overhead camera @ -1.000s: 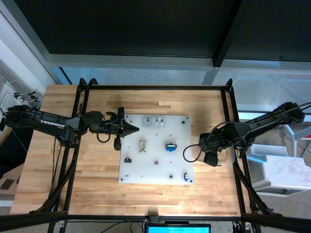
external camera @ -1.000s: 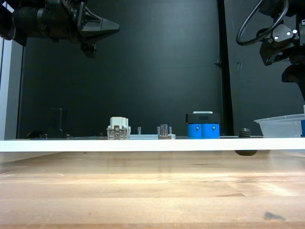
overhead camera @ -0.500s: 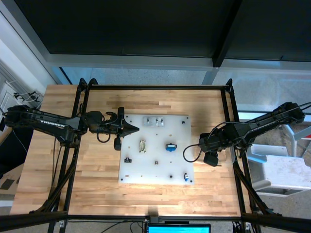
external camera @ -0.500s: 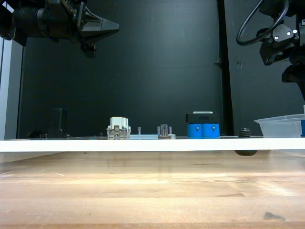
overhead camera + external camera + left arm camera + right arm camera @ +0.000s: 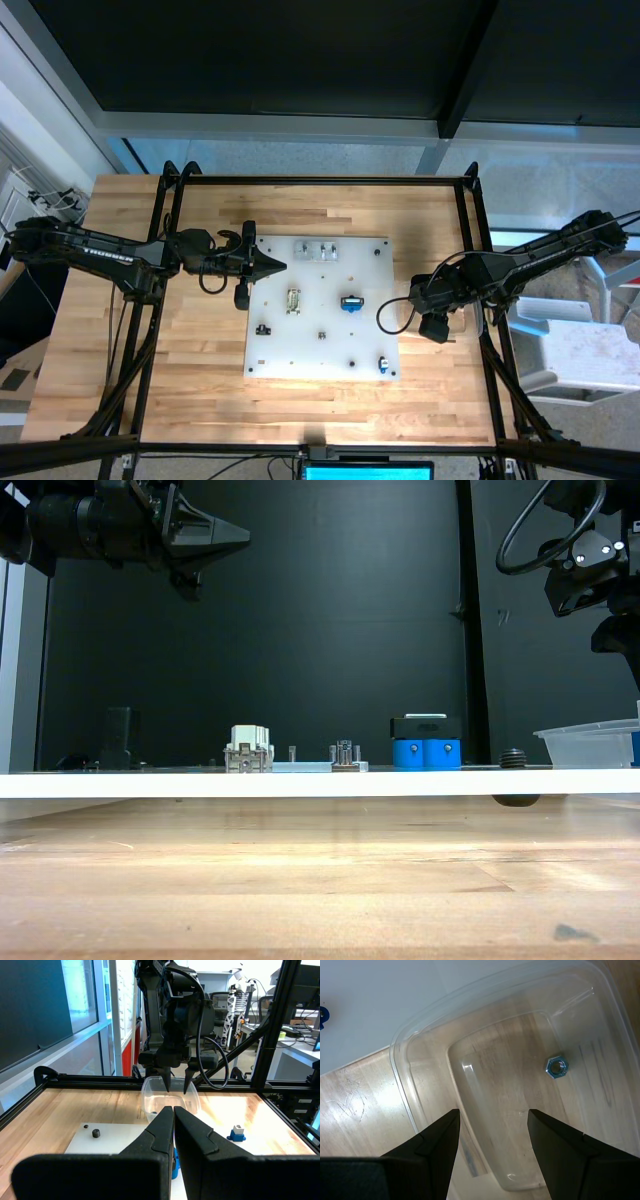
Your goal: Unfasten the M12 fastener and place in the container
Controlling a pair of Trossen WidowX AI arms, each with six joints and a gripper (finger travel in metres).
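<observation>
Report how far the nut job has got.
Done: the silver nut lies inside the clear tray, and the black stud on the board shows bare ribs. In hand: nothing; the right gripper hangs open over the tray, and the left gripper is shut, parked above the board's far left edge. Left: apparently only backing the right gripper away.
</observation>
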